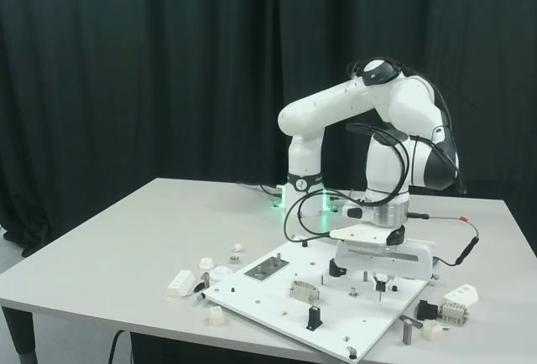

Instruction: Place round peg 1.

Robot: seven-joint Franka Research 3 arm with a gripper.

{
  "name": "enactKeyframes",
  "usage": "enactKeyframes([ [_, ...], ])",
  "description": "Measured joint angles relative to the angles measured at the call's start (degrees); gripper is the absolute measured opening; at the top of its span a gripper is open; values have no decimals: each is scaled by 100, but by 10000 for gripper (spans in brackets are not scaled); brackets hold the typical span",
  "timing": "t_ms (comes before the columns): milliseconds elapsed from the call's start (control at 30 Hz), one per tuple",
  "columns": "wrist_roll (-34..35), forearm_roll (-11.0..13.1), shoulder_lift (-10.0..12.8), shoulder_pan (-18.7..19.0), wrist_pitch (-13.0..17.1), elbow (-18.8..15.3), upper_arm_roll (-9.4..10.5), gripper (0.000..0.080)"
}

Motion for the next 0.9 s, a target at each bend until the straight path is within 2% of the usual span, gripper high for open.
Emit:
enactKeyframes([
  [900, 17, 0, 27, 31, -34, 37, -68, 17],
])
